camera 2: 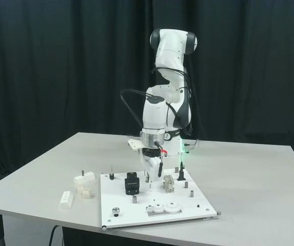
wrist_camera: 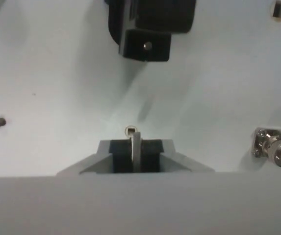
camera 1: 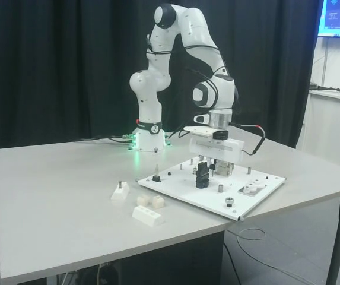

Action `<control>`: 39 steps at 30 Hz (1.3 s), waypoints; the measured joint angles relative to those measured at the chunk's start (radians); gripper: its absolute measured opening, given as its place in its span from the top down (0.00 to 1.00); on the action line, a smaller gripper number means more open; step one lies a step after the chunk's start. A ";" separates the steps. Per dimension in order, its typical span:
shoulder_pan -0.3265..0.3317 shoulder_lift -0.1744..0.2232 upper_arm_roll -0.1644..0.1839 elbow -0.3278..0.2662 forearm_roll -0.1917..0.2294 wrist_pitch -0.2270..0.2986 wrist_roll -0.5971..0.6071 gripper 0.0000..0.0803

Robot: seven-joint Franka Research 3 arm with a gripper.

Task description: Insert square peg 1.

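Grey metal, the square peg (wrist_camera: pixel 136 151) stands clamped upright between the gripper's (wrist_camera: pixel 136 159) 2 fingers, its tip just above a small square hole (wrist_camera: pixel 130 130) in the white board (wrist_camera: pixel 218 88). A black block (wrist_camera: pixel 147 29) sits beyond.

**A:** What is seen carrying everything?

**B:** A grey table (camera 1: pixel 57 178) is shown. The white arm's base (camera 1: pixel 149 139) is bolted near its far edge, where a green glow is seen.

**A:** What is laid directly on it?

**B:** A white board (camera 2: pixel 136 218) is laid flat near the front edge. Beside it, three small white blocks (camera 1: pixel 148 215) are set on the tabletop, close together. A black cable (camera 1: pixel 98 140) is trailed behind the base.
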 joint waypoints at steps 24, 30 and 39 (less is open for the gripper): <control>-0.067 0.011 0.067 0.000 0.020 0.017 -0.018 0.96; -0.071 0.020 0.071 0.001 0.020 0.029 -0.019 0.96; -0.071 0.020 0.072 0.002 0.020 0.031 -0.022 0.96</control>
